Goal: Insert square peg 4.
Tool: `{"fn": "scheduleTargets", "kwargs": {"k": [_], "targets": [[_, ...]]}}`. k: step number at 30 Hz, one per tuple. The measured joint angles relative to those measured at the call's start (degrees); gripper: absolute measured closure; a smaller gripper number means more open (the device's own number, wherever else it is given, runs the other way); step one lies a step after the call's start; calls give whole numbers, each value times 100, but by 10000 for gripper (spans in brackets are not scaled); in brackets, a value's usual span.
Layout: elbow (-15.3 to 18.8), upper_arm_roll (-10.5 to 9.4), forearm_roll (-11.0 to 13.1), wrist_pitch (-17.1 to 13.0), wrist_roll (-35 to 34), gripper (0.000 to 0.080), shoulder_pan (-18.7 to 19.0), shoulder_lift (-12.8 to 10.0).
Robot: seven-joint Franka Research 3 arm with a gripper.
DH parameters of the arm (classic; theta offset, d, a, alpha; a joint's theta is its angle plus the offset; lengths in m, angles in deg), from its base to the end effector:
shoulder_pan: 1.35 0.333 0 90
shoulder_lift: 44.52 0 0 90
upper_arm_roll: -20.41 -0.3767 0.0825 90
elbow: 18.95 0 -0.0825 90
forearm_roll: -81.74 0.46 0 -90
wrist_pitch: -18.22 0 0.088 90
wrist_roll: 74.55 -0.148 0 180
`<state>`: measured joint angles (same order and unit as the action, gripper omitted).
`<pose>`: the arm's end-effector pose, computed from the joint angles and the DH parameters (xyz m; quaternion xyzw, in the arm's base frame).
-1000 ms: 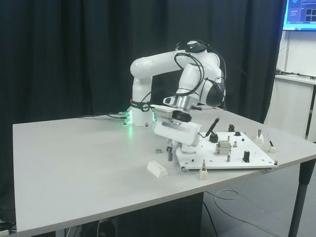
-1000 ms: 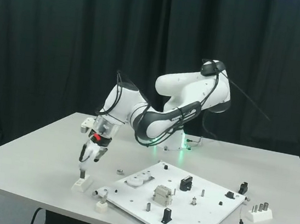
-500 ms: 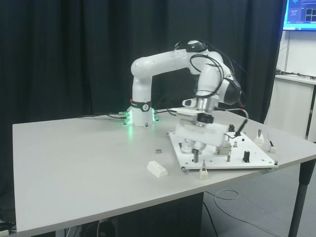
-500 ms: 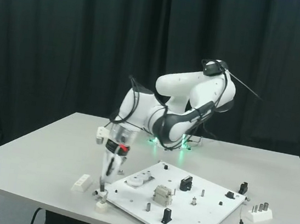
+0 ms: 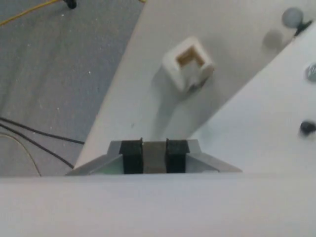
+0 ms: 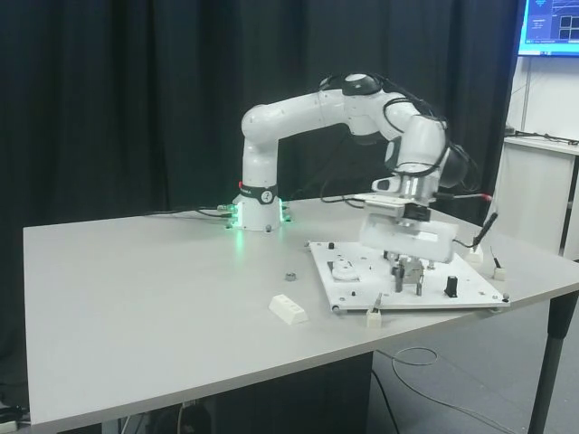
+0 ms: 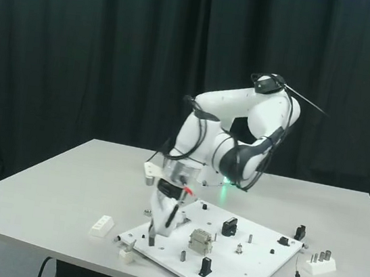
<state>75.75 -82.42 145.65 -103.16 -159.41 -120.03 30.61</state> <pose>0.7827 0.0492 0.2112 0.5624 -0.8068 0.1807 0.0142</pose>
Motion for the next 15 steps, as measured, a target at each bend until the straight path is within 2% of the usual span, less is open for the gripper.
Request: {"fn": "scheduleTargets", "kwargs": {"k": [4, 15], "targets": [[-210, 41, -243, 174, -243, 708, 71, -52], [-946, 270, -609, 877, -544, 708, 205, -134]]}}
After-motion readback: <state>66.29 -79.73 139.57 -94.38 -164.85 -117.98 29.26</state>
